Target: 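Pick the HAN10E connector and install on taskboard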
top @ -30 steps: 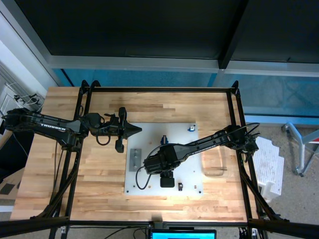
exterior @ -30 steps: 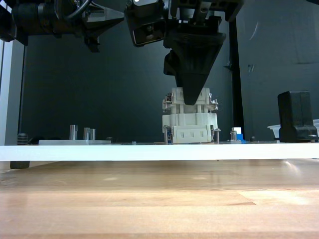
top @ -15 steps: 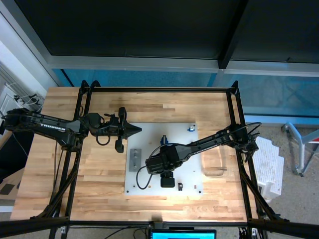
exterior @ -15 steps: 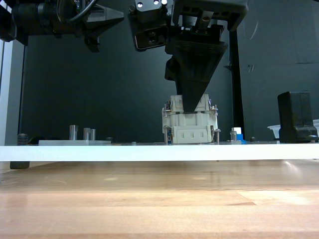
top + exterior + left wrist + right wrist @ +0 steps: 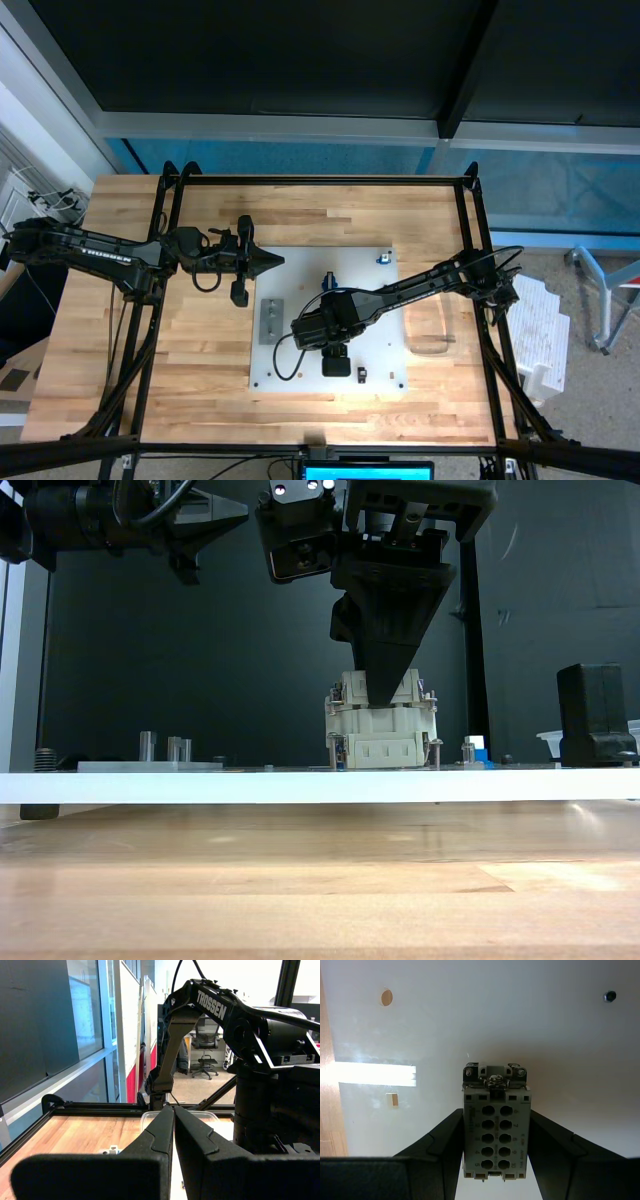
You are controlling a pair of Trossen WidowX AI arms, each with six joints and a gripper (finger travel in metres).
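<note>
1. Your right hand is clamped on the connector. In the right wrist view one finger presses each long side of the pale block, and its two rows of round sockets face the camera.
2. In the low view the connector rests on top of a matching pale housing that stands on the white board. Its top edge looks slightly tilted, and you cannot tell whether it is fully seated.
3. Seen from above, that hand is over the near middle of the board. It sits between the grey metal block and the clear tray, which lies beside the board's right edge.
4. Your left hand has its fingers pressed together with nothing between them. It hangs above the counter by the board's far left corner, well apart from the connector.
5. A small blue part sits near the board's far right corner. In the low view a black fitting stands at the board's right end.
</note>
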